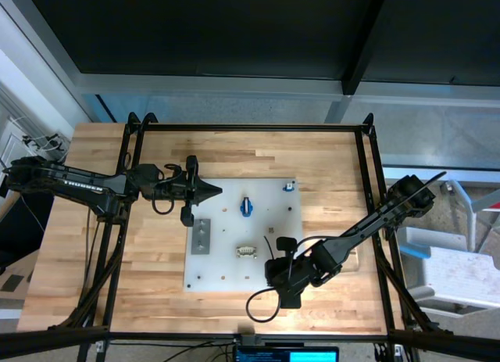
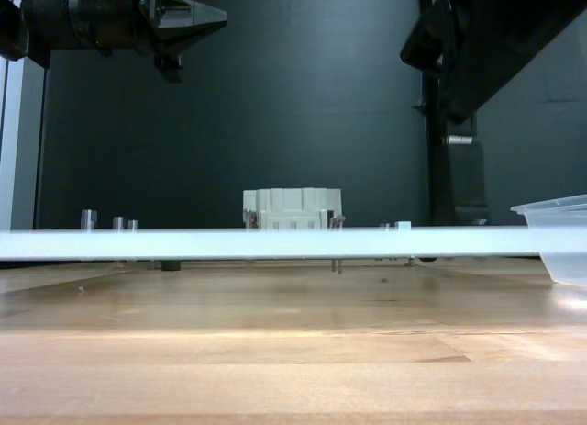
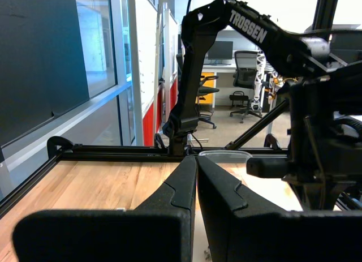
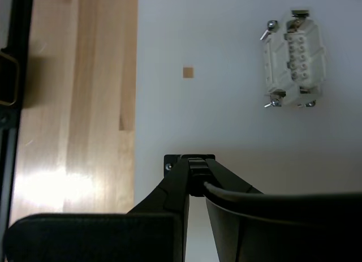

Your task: Remove the USB connector from the USB hub and place in the container

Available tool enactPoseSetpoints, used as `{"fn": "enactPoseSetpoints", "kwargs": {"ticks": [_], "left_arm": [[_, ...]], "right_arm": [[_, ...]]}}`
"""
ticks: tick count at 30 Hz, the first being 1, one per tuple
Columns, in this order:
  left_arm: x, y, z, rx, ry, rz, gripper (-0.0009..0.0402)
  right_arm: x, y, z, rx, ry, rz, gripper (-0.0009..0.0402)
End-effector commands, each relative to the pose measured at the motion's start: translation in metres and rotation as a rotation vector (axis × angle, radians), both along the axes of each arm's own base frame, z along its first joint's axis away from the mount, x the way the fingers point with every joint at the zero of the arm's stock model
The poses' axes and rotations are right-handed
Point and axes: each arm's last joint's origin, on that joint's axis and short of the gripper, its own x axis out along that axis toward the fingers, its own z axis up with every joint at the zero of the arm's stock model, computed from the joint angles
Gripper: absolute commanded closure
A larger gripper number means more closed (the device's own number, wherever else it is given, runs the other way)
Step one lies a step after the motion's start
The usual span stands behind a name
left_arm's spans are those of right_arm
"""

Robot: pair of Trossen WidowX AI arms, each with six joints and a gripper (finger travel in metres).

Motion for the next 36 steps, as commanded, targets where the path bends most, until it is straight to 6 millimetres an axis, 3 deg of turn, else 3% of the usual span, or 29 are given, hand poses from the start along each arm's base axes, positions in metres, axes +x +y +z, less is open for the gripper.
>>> {"fn": "enactPoseSetpoints", "kwargs": {"ticks": [1, 10, 15, 27, 36], "left_arm": [[0.0, 0.0, 0.0, 0.0, -0.002, 0.0, 0.0392], [0.0, 0.0, 0.0, 0.0, -0.001, 0.0, 0.0392], [0.0, 0.0, 0.0, 0.0, -0.002, 0.0, 0.0392], [0.0, 0.0, 0.0, 0.0, -0.001, 0.0, 0.0392], [0.0, 0.0, 0.0, 0.0, -0.003, 0.0, 0.0392]], "right_arm": [[0.01, -0.001, 0.002, -0.038, 0.061, 0.038, 0.0394], [0.037, -0.001, -0.002, -0.046, 0.168, 0.136, 0.0393], [0.039, -0.001, 0.001, -0.057, 0.168, 0.126, 0.0393], [0.029, -0.006, 0.027, -0.052, 0.091, 0.096, 0.0393], [0.002, -0.014, 0.049, 0.007, 0.048, 0.05, 0.0393]]}}
